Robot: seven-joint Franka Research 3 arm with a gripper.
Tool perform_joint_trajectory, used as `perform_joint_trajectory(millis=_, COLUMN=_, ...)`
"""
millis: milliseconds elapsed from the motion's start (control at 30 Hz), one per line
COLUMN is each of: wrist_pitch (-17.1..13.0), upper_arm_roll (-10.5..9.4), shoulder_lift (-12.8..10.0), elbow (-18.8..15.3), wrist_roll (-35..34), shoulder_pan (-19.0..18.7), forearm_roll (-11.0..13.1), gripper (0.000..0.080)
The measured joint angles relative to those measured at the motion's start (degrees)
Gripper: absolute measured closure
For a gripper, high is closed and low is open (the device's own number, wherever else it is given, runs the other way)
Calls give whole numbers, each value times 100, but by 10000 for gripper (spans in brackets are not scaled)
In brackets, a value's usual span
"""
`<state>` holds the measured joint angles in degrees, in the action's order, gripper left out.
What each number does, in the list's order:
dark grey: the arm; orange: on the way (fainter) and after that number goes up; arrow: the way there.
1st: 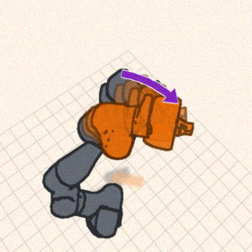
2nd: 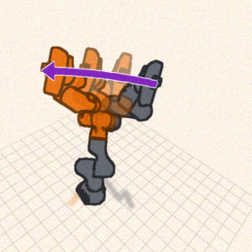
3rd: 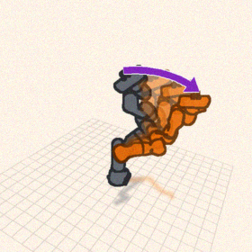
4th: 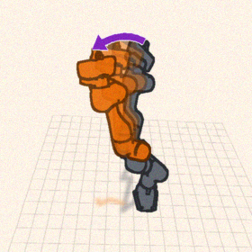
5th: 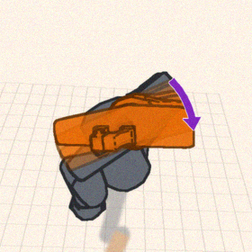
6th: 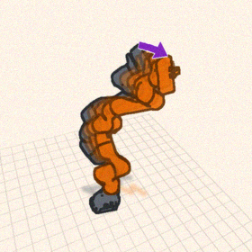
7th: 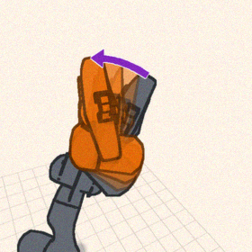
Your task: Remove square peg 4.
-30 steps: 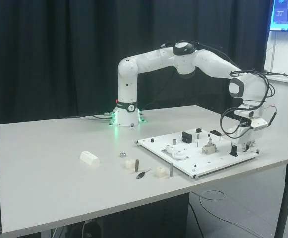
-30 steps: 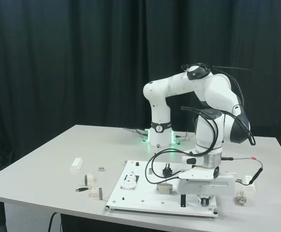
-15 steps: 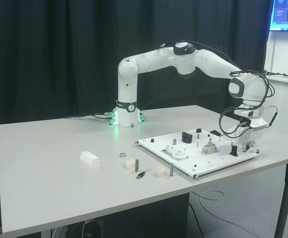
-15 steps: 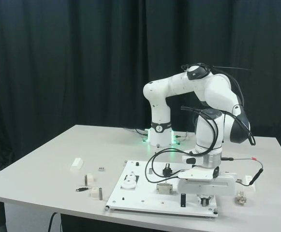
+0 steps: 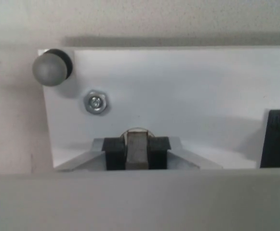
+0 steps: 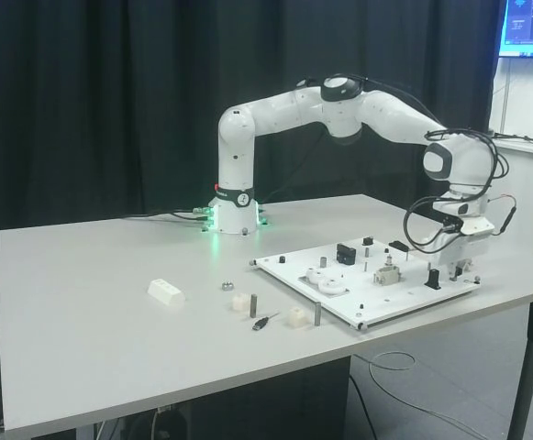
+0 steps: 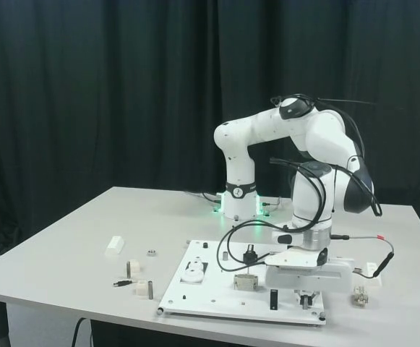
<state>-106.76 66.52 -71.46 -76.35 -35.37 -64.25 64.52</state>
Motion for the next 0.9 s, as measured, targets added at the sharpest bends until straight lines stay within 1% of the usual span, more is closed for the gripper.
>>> perform_joint_trajectory(millis=500, wrist_pitch=97, upper_arm_roll=54, shoulder_lift=77, elbow=9, wrist_roll=-22, shoulder_pan=11, forearm_roll=-8, gripper=705)
perform_joint_trajectory(millis=667, wrist_pitch=158, upper_arm_roll=114, shoulder_lift=110, elbow=41, wrist_roll=-49, shoulder_pan=12, forearm_roll=-8, gripper=705)
perform_joint_trajectory(millis=900, wrist_pitch=274, upper_arm_roll=203, shoulder_lift=223, elbow=105, wrist_roll=-50, shoulder_pan=11, forearm_roll=-12, gripper=705)
